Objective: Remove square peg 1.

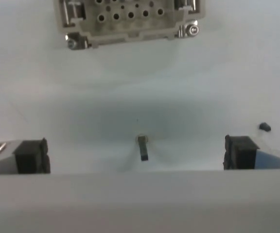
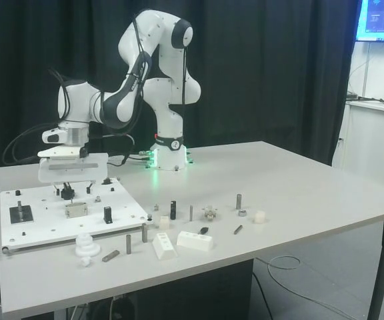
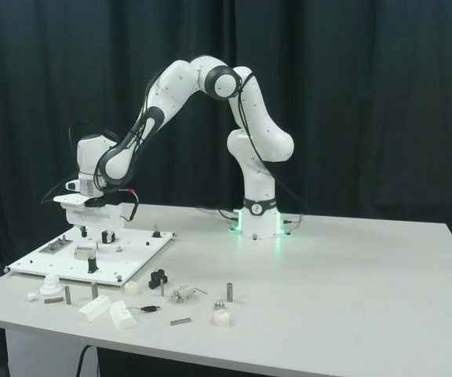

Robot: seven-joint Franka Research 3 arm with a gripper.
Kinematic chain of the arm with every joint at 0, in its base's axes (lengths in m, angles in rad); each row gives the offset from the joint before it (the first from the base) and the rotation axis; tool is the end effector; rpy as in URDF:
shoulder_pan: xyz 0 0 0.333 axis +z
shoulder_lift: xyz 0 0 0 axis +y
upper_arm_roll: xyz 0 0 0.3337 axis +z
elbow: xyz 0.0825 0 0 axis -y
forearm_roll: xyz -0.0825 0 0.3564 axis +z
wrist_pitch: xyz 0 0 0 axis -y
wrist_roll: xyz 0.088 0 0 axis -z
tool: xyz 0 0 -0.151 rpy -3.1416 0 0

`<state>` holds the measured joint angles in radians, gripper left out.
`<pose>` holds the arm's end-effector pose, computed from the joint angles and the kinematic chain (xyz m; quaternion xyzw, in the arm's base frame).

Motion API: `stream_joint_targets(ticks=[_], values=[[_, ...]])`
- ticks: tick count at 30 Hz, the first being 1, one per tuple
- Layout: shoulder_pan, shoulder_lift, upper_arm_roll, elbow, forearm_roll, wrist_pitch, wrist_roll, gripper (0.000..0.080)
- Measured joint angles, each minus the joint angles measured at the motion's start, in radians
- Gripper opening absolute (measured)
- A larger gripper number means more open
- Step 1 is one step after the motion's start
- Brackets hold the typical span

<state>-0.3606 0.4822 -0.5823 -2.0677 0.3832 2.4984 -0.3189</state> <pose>0.3536 -0.4668 0.2284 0.9067 -0.4207 0.0169 0.0257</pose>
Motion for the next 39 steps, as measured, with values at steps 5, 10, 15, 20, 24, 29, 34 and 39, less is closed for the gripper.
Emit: stream_joint_targets(ticks=[5,10,15,20,24,29,34,39], values=[[-0.001,0.023,0.0,0.012,0.017,-0.001,-0.048,0.08],[-0.002,0.039,0.0,0.018,0.039,-0.001,-0.074,0.08],[-0.006,0.053,0.0,0.024,0.051,-0.002,-0.097,0.08],[-0.01,0.065,0.0,0.032,0.063,-0.007,-0.107,0.08],[-0.012,0.073,0.0,0.038,0.069,-0.012,-0.109,0.08],[-0.014,0.08,0.0,0.042,0.082,-0.016,-0.112,0.08],[-0.016,0.084,0.0,0.045,0.082,-0.019,-0.112,0.08],[-0.02,0.089,0.0,0.052,0.082,-0.027,-0.112,0.067]])
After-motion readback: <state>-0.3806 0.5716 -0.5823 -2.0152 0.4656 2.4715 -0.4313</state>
